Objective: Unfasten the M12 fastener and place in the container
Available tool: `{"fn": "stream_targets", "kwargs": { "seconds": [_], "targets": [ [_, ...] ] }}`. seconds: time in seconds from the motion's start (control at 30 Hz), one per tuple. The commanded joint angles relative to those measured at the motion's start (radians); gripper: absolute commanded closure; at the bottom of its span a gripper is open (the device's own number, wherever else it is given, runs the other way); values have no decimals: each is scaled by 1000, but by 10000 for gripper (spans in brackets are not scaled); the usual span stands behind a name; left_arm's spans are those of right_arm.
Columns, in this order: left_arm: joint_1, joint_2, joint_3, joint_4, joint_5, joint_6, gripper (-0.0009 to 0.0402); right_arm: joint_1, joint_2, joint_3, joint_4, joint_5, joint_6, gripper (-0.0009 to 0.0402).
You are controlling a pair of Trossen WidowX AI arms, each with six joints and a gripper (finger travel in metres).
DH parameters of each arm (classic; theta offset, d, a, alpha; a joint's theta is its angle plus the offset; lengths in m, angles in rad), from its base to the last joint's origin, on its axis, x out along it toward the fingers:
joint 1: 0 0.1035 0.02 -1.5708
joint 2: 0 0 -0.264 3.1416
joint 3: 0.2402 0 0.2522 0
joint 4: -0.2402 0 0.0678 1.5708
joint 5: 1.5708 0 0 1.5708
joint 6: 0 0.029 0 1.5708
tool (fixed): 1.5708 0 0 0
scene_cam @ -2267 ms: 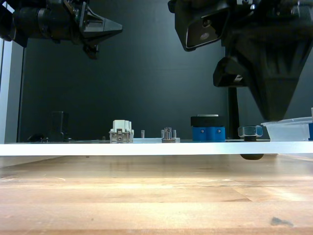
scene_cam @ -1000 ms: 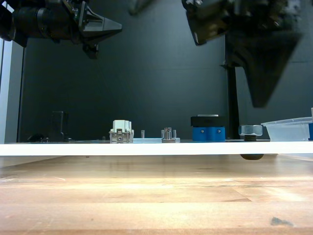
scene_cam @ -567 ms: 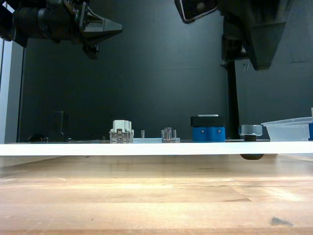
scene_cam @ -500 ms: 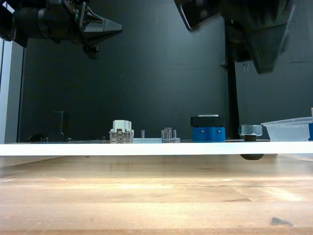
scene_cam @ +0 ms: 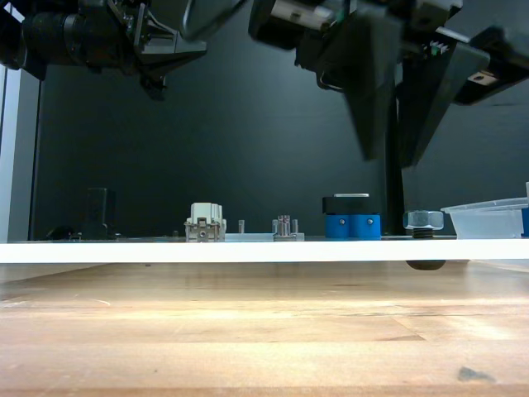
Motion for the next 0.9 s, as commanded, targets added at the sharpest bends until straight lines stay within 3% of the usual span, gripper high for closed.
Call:
{"fn": "stream_targets", "kwargs": {
  "seconds": [0.03, 0.17, 0.3, 0.9],
  "targets": [
    [0, 0, 0, 0, 0, 0, 393, 4, 3, -1, -15, 4, 116, 218],
    [0, 0, 0, 0, 0, 0, 393, 4, 3, -3, -18, 3, 177, 165],
    [0, 0, 0, 0, 0, 0, 393, 4, 3, -19, -15, 3, 212, 142],
    [0, 0, 0, 0, 0, 0, 393, 4, 37, -69, 39, -45, 230, 174]
  ]
}}
